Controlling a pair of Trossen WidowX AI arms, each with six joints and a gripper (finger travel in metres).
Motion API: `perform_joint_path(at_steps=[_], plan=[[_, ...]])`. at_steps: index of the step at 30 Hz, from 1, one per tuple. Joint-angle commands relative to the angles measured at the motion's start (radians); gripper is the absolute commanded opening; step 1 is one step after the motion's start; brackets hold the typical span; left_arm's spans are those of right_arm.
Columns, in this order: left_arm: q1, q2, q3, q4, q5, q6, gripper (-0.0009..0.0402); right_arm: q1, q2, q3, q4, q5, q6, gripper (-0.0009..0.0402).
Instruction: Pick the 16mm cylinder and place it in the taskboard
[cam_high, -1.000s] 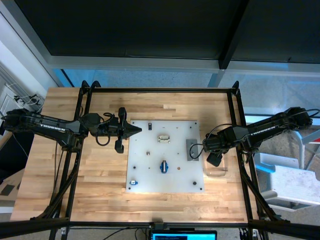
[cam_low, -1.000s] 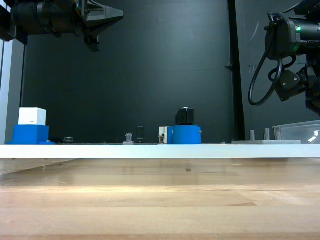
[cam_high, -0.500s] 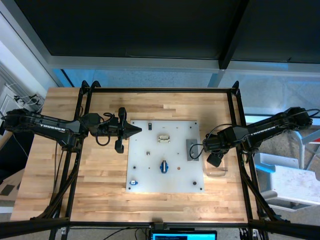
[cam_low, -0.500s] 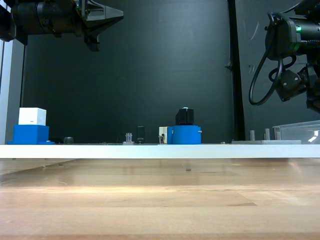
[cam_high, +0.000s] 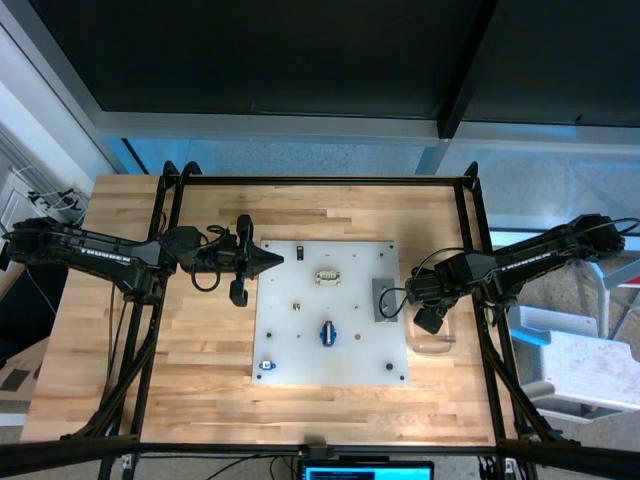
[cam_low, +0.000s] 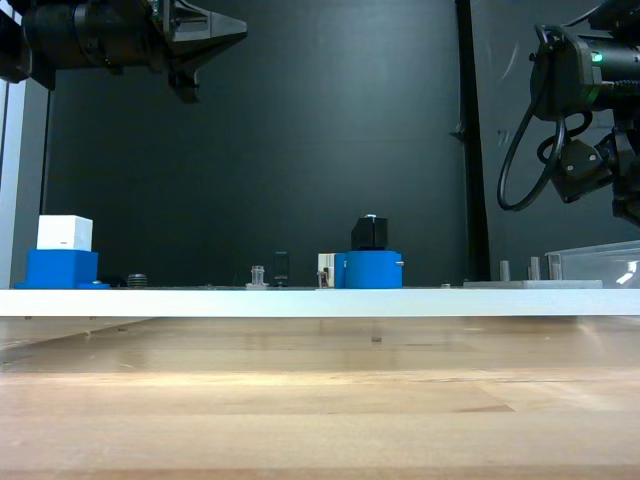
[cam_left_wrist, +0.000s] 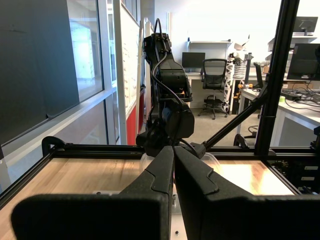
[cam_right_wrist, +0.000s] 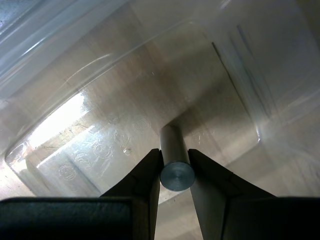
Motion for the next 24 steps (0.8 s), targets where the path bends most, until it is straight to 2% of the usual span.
perform_joint_path(at_steps=[1,15,24], plan=[[0.0,0.0,0.0,0.0,0.0,0.0,0.0,0.0,-0.003,0.0,-0.001,0.0,-0.005,0.0023],[0.0,0.0,0.0,0.0,0.0,0.0,0.0,0.0,-0.076,0.054,-0.092,-0.005,-0.023,0.0023],[0.0,0.0,0.0,0.0,0.0,0.0,0.0,0.0,-0.101,0.146,-0.22,-0.003,-0.052,0.0023]])
